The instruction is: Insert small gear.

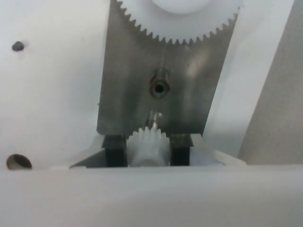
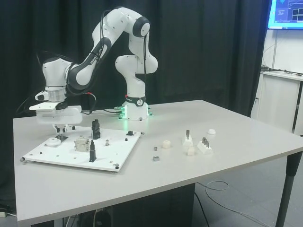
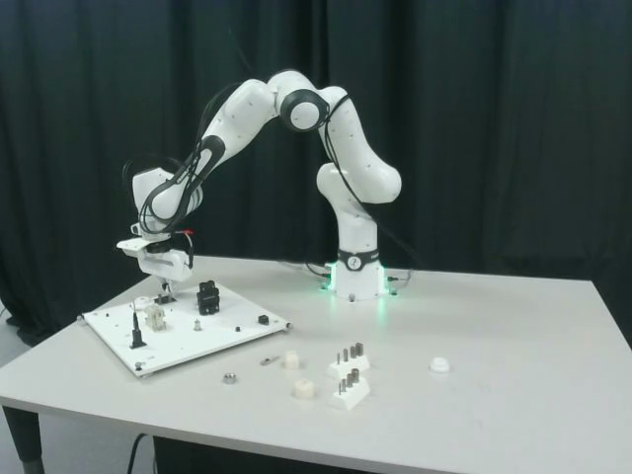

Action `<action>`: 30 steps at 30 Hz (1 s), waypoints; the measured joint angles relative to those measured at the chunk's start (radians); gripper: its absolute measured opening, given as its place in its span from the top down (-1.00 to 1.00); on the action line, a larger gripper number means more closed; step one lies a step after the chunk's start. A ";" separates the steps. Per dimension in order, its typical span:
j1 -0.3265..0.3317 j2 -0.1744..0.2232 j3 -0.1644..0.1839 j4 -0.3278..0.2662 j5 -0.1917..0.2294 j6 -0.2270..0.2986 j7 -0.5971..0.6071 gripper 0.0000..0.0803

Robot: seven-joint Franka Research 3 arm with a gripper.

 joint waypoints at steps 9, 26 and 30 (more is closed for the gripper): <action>0.000 0.000 0.000 -0.005 0.015 0.006 -0.022 0.52; 0.000 -0.001 0.000 -0.008 0.028 0.010 -0.029 0.52; 0.001 -0.001 0.000 -0.009 0.031 0.010 -0.035 0.52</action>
